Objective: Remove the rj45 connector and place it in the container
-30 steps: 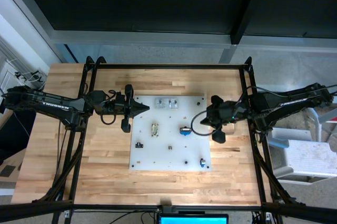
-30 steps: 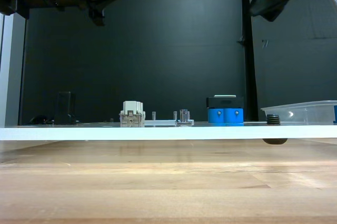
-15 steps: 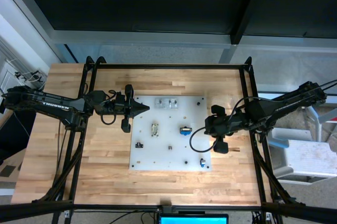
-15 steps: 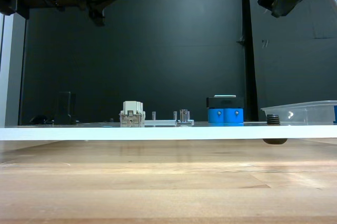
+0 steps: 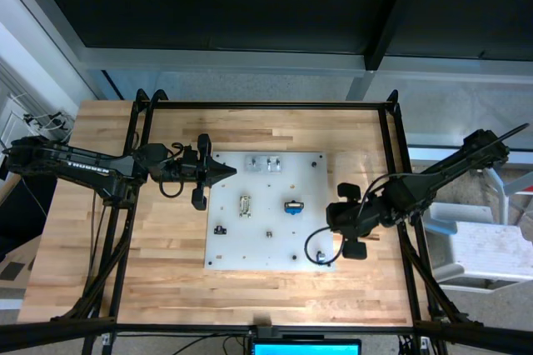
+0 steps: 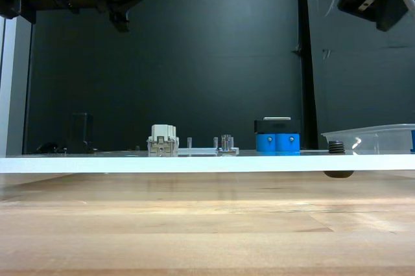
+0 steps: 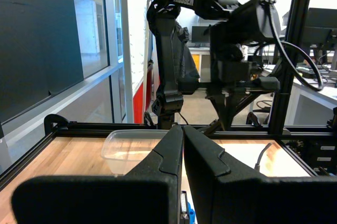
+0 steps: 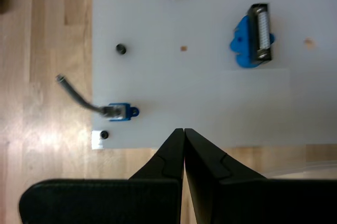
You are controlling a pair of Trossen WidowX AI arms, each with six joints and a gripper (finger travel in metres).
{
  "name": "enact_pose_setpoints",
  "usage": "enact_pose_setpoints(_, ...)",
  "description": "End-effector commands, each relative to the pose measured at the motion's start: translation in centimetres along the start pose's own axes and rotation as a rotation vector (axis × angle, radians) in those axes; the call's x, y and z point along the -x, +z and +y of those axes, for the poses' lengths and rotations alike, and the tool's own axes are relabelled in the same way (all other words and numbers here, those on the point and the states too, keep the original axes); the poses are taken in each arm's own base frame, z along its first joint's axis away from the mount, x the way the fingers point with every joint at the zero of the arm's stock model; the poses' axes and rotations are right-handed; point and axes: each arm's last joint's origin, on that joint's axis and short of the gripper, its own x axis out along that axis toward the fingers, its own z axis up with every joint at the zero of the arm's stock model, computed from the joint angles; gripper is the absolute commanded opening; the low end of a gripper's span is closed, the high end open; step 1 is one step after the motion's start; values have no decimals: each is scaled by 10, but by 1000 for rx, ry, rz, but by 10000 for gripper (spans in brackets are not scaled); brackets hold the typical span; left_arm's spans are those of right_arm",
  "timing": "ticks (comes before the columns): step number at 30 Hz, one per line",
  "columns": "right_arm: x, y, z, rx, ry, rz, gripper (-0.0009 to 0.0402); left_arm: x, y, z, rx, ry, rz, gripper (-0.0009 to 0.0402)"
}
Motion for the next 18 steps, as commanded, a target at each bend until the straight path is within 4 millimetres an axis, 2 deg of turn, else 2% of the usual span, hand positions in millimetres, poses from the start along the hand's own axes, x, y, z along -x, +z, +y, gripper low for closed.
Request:
enact_pose_setpoints(1,-2,0,8,-3,5,13,0,0,0,0,0,0,0,1)
enact_pose_setpoints(12,-5,5,40,15,-7,85,0,0,0,0,0,0,0,1)
enact_pose_setpoints(18,-11,5,49,3,-8,94,10,0,0,0,0,0,0,1)
